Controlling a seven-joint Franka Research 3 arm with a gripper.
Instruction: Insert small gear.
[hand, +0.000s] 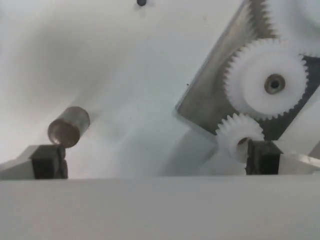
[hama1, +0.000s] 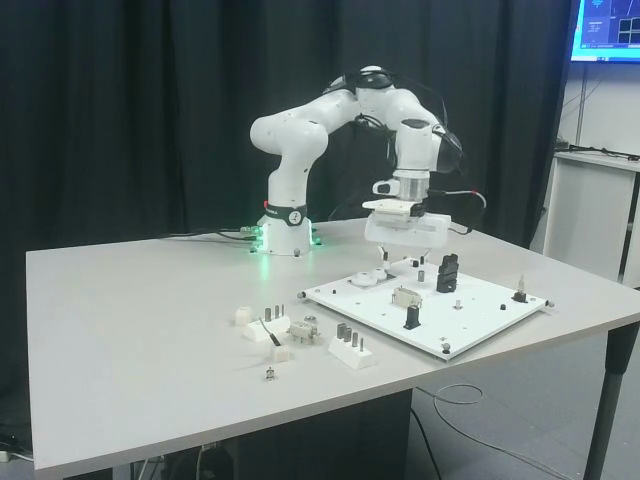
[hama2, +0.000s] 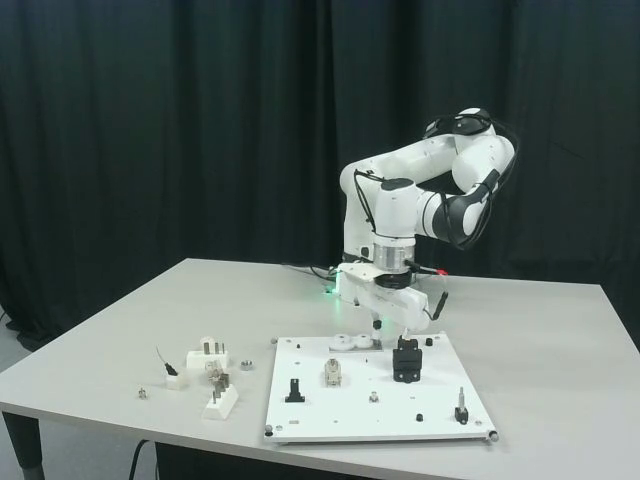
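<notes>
Gripper (hand: 150, 162) spread wide, small gear (hand: 239, 132) seemingly seated

Black curtain (hama2: 200, 130) behind grey table (hama2: 540, 330)

No text, label, brand, number or sign can be read anywhere. The screen (hama1: 606, 28) on the wall beyond the far right corner of the tabletop (hama1: 120, 300) shows some markings, but they are too small to make out. The white board (hama2: 350, 400) and the small parts near the front edge of the tabletop carry no legible marking.
</notes>
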